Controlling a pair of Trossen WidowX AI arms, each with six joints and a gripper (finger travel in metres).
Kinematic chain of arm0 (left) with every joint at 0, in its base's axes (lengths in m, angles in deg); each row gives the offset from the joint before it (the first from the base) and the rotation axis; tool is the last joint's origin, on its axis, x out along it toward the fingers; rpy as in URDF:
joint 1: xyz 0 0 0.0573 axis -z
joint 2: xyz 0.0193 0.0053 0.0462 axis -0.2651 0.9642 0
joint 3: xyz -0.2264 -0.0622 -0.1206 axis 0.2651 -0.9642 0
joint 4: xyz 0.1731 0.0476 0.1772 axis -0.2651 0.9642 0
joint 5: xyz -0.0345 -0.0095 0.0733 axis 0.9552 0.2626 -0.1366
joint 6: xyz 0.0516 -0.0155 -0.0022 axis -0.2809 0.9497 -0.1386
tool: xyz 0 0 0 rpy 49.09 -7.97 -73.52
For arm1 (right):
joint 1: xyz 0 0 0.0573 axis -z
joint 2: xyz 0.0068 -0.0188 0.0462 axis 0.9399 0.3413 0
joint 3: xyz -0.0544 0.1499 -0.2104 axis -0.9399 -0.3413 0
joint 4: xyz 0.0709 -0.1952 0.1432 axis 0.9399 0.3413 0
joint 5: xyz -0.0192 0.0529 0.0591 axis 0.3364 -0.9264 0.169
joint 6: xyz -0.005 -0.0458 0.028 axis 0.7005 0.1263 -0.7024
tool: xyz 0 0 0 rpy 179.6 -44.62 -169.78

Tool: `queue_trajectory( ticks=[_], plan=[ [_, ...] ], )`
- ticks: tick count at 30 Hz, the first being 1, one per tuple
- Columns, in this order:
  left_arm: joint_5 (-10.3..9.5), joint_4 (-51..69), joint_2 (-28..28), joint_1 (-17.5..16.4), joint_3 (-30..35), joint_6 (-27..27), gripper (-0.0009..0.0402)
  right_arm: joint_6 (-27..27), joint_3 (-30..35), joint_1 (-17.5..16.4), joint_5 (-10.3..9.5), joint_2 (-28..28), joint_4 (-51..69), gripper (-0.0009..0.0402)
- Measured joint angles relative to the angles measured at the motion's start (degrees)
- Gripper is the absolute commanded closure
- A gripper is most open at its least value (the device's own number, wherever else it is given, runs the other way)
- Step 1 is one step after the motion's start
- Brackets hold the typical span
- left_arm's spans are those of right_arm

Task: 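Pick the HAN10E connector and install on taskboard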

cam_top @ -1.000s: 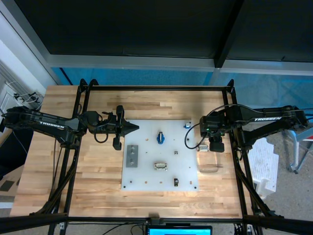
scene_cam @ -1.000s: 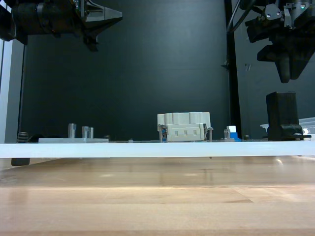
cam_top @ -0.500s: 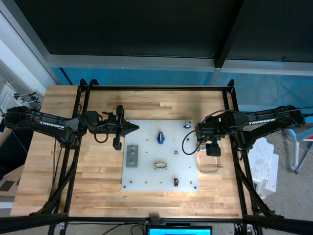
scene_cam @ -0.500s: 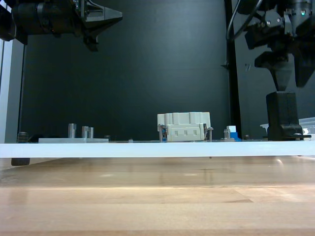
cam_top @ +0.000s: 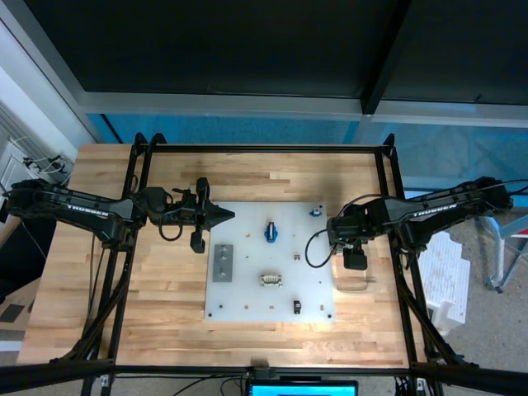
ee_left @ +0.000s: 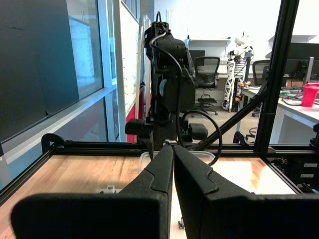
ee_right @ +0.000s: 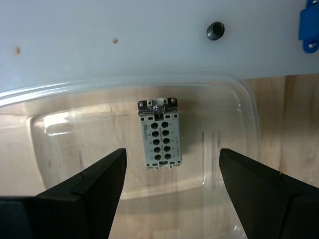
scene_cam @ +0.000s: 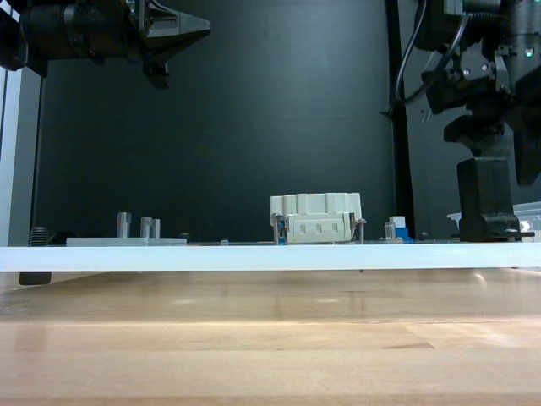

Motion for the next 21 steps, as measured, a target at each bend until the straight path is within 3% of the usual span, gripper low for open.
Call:
queue_trajectory(
  ticks=[21],
  plan=[
    [0.0, 0.0, 0.0, 0.0, -0.02, 0.0, 0.0392, -3.21, -6.88, -1.16, 0.44, 4.39, -9.62, 0.0134]
  ],
)
